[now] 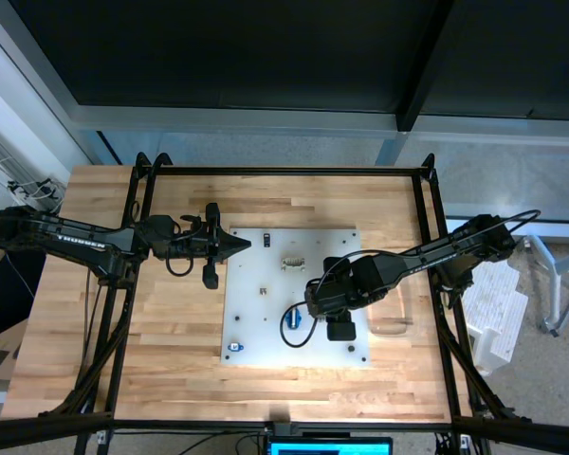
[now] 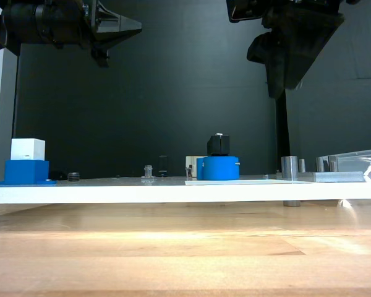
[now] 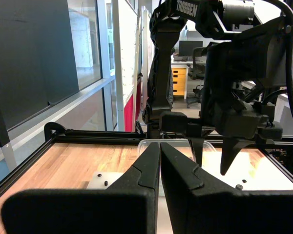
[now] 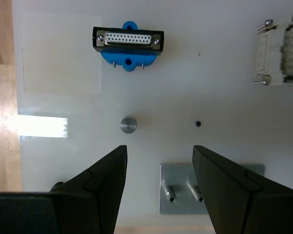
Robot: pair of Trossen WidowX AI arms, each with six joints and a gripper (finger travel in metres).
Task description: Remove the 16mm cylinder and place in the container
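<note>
The 16mm cylinder point(image 4: 128, 124) is a short silvery peg standing upright in the white board point(image 4: 185, 97); in the low view the cylinder point(image 2: 289, 168) rises near the board's right end. My right gripper point(image 4: 158, 151) hangs open above the board, with the cylinder just ahead of its left finger point(image 4: 105, 178) and not between the fingers. From above, the right gripper point(image 1: 321, 308) covers the cylinder. The container point(image 1: 405, 303) is a clear tub right of the board, also seen low as the container point(image 2: 358, 164). My left gripper point(image 1: 235, 245) is shut and held high at the board's left edge.
A blue and black fitting point(image 4: 128, 41) sits beyond the cylinder, and a white connector point(image 4: 278, 48) lies off to the side. A metal plate with two thin pegs point(image 4: 210, 190) is under the right gripper. A blue block with a white cube point(image 2: 25, 164) stands at the board's near left.
</note>
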